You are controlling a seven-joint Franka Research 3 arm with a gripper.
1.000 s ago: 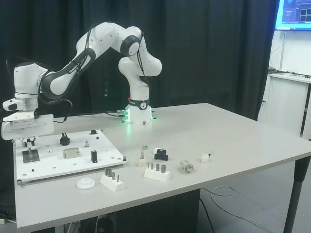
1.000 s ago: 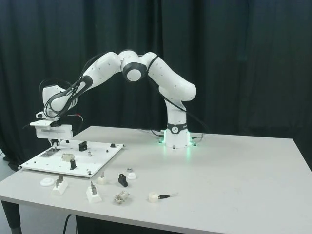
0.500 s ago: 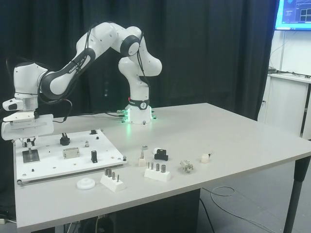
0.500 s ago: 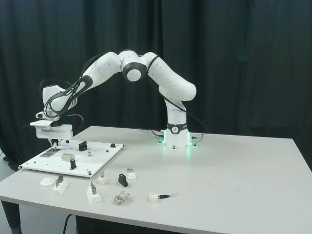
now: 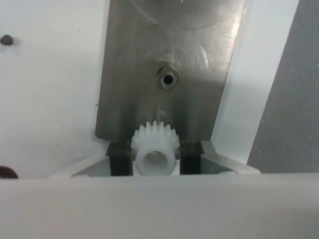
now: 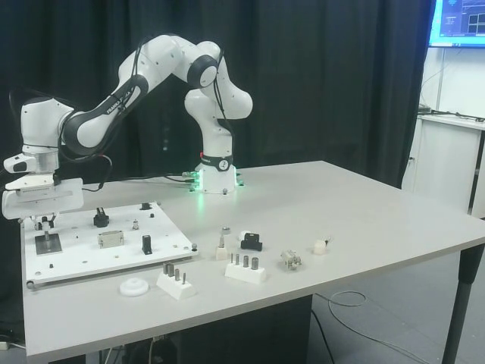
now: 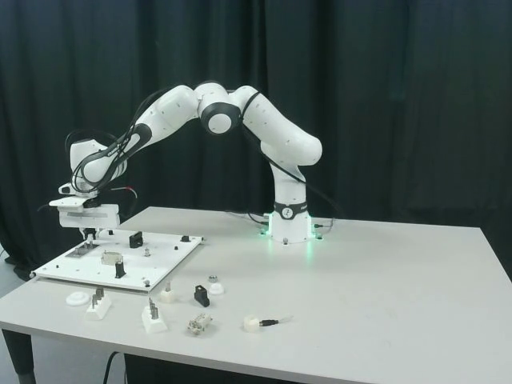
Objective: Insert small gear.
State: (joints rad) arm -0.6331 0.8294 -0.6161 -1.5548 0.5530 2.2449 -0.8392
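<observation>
Standing on the grey table, a white board before black curtains

So our white arm is stretched way out from its base, elbow up high, forearm sloping down to the wrist, which points straight down. We've got the gripper hanging low and the two black fingers are closed in from both sides, pinching the small gear between them. In our room views the gripper sits under its white housing, fingertips barely poking out.
</observation>
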